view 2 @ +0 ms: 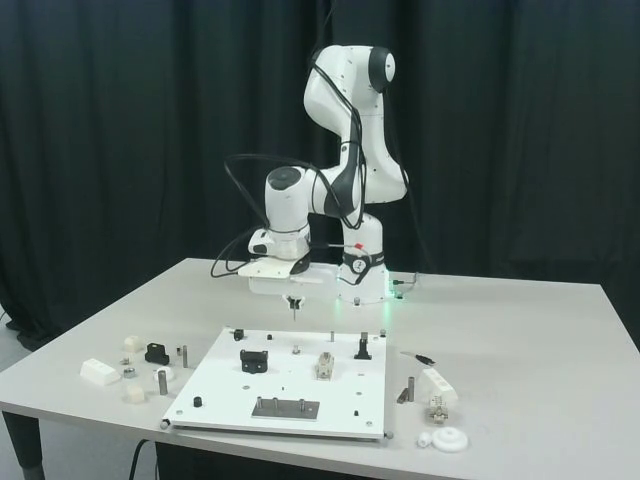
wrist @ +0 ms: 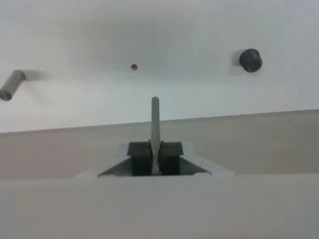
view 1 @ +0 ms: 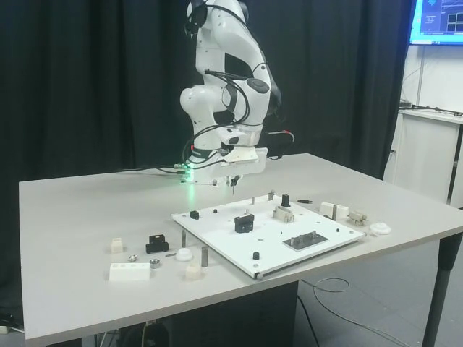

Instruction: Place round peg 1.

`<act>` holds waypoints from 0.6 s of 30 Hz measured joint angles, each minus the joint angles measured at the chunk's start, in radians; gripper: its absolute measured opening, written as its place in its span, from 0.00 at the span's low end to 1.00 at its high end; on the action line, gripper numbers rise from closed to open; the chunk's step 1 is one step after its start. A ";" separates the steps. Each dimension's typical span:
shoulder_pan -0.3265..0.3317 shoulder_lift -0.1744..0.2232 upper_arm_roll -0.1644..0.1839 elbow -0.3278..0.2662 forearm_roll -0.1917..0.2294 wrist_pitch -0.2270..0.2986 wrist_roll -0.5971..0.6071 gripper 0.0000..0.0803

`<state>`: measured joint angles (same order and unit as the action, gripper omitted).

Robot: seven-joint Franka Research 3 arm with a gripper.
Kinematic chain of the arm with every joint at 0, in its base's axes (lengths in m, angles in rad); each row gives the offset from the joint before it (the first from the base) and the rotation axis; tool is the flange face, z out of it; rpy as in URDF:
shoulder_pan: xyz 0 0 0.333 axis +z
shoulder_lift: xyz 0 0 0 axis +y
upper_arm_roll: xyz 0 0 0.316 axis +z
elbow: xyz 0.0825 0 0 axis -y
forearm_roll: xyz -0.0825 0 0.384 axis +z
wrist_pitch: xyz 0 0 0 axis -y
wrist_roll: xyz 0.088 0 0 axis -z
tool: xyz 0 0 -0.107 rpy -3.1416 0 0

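The white arm [view 1: 226, 87] hangs over the white board [view 1: 271, 230], apparently holding a thin peg [view 1: 234, 186].

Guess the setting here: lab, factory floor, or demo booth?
Likely a robotics lab test cell: black curtains screen off the space, a white assembly board with loose fixture parts lies on the grey table, and a monitor hangs beyond.

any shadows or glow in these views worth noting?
Wrist view: the peg in the tool sits above the white board; the black knob and the grey pin each cast a soft shadow. First room view: green glow on the table by the arm. Second room view: even light.
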<state>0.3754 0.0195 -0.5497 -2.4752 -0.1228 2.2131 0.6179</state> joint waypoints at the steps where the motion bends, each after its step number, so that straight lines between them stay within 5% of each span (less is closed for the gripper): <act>1: 0.000 0.002 0.000 0.000 0.000 0.002 0.001 0.04; 18: 0.000 0.016 0.000 0.005 -0.006 0.025 0.014 0.04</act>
<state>0.3754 0.0352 -0.5495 -2.4701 -0.1286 2.2382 0.6321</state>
